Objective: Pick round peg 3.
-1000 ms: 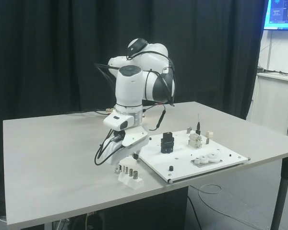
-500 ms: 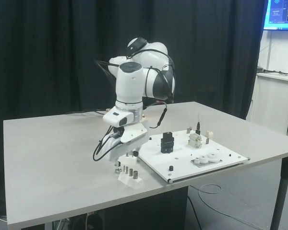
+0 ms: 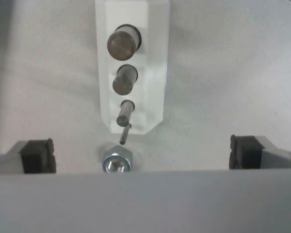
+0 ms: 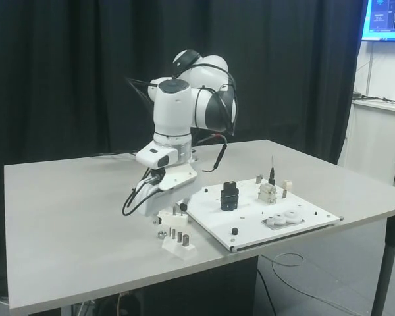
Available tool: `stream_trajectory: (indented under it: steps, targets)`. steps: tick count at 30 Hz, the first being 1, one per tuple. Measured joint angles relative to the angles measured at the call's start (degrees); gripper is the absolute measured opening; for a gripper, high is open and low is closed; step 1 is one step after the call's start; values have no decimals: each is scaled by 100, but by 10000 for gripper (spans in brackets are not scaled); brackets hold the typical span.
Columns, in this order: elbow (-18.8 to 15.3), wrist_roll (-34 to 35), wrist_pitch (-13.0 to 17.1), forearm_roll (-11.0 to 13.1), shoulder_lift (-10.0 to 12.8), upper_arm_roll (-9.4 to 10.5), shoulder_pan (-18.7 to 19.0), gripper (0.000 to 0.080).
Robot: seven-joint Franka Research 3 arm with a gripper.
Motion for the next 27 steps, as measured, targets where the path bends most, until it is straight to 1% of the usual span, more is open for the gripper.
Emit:
stream_trajectory:
  steps: [12,18,27]
  targets:
    - [61,160,-100,0,-6,29,0,800]
    - [76,188,-102,0,-10,73,0,800]
    - [78,188,-85,-4,-10,76,-1,800]
